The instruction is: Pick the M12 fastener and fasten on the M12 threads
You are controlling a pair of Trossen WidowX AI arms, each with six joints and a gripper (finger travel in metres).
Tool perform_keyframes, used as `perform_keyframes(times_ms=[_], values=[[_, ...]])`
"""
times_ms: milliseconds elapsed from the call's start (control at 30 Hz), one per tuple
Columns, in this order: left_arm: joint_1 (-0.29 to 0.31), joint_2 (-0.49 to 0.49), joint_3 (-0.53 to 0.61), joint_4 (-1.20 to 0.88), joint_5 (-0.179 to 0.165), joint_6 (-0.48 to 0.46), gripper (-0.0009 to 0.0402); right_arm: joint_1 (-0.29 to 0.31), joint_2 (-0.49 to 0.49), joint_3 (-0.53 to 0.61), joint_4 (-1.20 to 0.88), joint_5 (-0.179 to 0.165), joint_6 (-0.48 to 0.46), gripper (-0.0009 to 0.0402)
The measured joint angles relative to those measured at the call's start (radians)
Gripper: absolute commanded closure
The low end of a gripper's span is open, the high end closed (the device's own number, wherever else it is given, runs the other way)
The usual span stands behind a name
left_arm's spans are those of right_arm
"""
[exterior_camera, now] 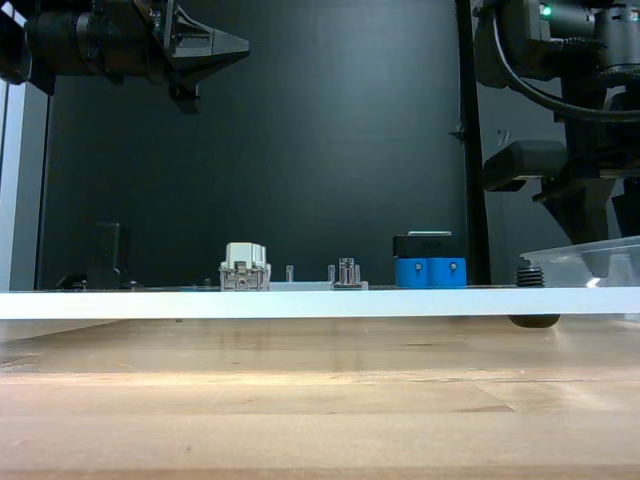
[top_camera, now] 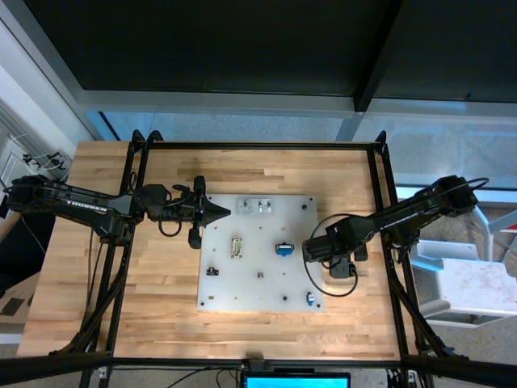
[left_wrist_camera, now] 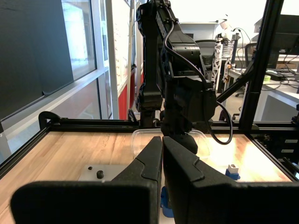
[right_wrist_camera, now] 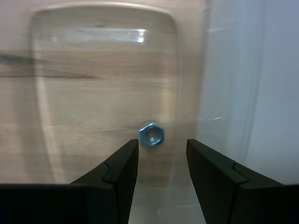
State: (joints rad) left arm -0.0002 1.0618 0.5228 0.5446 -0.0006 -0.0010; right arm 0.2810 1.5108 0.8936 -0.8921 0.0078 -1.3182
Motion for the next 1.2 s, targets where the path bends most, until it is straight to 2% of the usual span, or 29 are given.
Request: perform_keyframes(times_ms=[200, 567, 1200], values=[[0.0, 0.0, 0.0, 0.0, 0.0, 0.0, 0.0393, -0.004, 0.022, -0.01, 0.015, 0.0, 0.002, 0.0247], [0.0, 0.0, 0.0, 0.0, 0.0, 0.0, 0.0393, -0.012, 0.023, -0.059, 0.068, -0.001, 0.002, 0.0206], [0.0, 0.0, 0.0, 0.0, 0.0, 0.0, 0.0393, -0.022, 0.021, -0.127, 0.144, -0.003, -0.007, 0.0205]])
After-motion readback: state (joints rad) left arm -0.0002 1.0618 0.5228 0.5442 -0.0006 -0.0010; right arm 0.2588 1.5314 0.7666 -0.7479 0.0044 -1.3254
